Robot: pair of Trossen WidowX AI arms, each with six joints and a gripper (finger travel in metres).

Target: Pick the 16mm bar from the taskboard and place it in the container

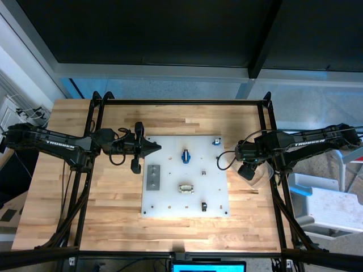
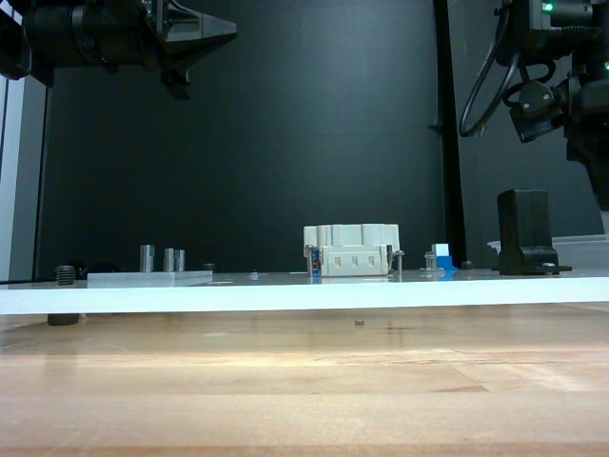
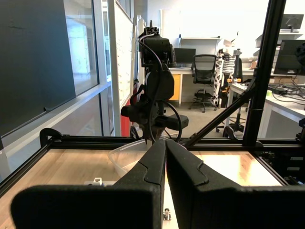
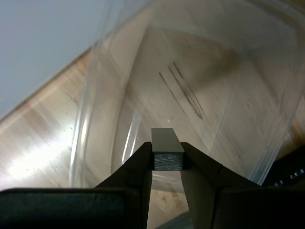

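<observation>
Right pincer point(image 4: 167, 160), pinching the 16mm bar point(image 4: 167, 139), seems above the container point(image 4: 95, 109); dropped off-centre, the bar could bounce out. Left pincer point(image 3: 165, 143), pressed together, hovers over the taskboard point(image 1: 170, 204) edge.

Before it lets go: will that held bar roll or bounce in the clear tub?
Rolling unlikely: the bar in the right gripper, above the container, looks flat-sided. It seems metal, so the thin container might shift. Left gripper, shut, hangs over the taskboard.

A grey bar point(image 4: 167, 140) is being held by the black right gripper point(image 4: 167, 161) over the clear container point(image 4: 109, 95). The white taskboard point(image 1: 170, 198) is being overhung by the black left gripper point(image 1: 157, 148).
</observation>
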